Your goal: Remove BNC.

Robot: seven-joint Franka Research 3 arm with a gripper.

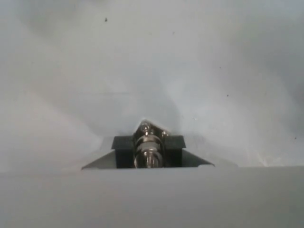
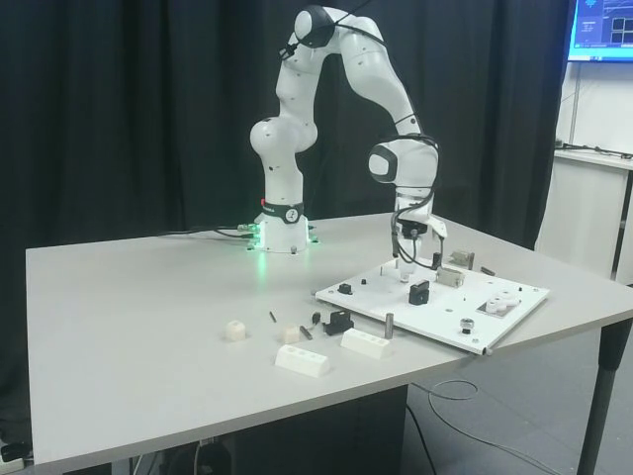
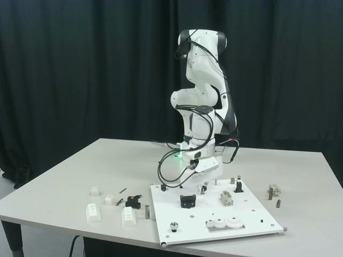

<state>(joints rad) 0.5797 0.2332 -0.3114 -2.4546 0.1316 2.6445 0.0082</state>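
The claw (image 2: 405,264) hangs low over the white board (image 2: 514,315) on the grey tabletop (image 2: 129,307); I cannot tell its state. The BNC (image 1: 148,151) sits directly beneath it in a black mount (image 1: 122,151).

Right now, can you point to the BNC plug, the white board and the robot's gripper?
BNC plug (image 1: 149,151), wrist view, on its metal barrel.
White board (image 3: 257,227), second room view, on a bare part near its front edge.
Gripper (image 2: 406,265), first room view, between its fingertips.
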